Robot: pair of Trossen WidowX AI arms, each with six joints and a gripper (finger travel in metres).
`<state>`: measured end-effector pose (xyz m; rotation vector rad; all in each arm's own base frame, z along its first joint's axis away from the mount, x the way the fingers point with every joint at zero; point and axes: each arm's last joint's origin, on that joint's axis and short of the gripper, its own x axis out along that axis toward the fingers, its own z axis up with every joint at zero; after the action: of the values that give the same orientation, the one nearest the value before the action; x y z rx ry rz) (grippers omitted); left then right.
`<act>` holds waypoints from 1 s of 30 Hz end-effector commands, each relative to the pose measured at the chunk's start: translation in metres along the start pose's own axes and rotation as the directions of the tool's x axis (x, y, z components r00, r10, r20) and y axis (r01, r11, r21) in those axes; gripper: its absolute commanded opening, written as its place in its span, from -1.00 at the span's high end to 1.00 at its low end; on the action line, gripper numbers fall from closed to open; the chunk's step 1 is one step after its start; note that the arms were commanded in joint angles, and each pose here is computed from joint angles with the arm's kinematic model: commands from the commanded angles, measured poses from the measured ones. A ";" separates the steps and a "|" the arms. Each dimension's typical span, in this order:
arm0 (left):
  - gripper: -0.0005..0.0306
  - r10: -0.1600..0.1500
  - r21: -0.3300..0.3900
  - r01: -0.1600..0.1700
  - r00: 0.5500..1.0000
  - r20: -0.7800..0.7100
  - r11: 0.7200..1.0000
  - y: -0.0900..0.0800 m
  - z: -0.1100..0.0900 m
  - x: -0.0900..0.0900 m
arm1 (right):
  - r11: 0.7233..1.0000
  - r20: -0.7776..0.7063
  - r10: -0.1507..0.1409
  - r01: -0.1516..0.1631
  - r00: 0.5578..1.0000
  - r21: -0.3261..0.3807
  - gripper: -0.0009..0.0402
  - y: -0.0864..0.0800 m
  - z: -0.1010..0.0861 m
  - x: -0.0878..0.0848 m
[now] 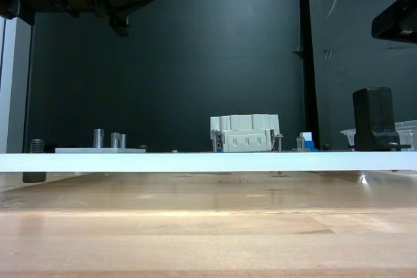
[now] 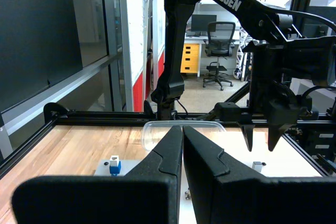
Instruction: Pick the 16mm bar and install on taskboard
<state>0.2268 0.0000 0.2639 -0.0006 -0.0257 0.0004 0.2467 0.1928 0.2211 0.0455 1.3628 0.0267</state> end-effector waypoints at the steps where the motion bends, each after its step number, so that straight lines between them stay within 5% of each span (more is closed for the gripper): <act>1: 0.97 0.000 0.000 0.000 1.000 0.000 1.000 0.000 0.000 0.000 | 1.000 -0.008 0.003 -0.003 1.000 -0.005 0.06 -0.003 -0.002 -0.005; 7: 0.97 0.000 0.000 0.000 1.000 0.000 1.000 0.000 0.000 0.000 | 0.999 0.073 0.041 -0.041 0.997 -0.001 0.19 -0.016 0.001 -0.027; 15: 0.97 0.000 0.000 0.000 1.000 0.000 1.000 0.000 0.000 0.000 | 0.999 0.213 -0.037 0.030 0.976 0.037 0.52 -0.045 0.000 -0.052; 21: 0.96 0.000 0.000 0.000 1.000 0.000 1.000 0.000 0.000 0.000 | 0.999 0.313 -0.023 0.012 0.950 0.037 0.84 -0.076 -0.003 -0.066; 25: 0.97 0.000 0.000 0.000 1.000 0.000 1.000 0.000 0.000 0.000 | 0.997 0.385 -0.069 0.058 0.920 0.040 0.95 -0.096 -0.003 -0.080; 30: 0.96 0.000 0.000 0.000 1.000 0.000 1.000 0.000 0.000 0.000 | 0.996 0.476 -0.088 0.090 0.875 0.019 0.96 -0.117 0.000 -0.097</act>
<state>0.2268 0.0000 0.2640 -0.0006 -0.0261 0.0008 0.2254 0.0764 0.3066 -0.0056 0.8938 -0.0582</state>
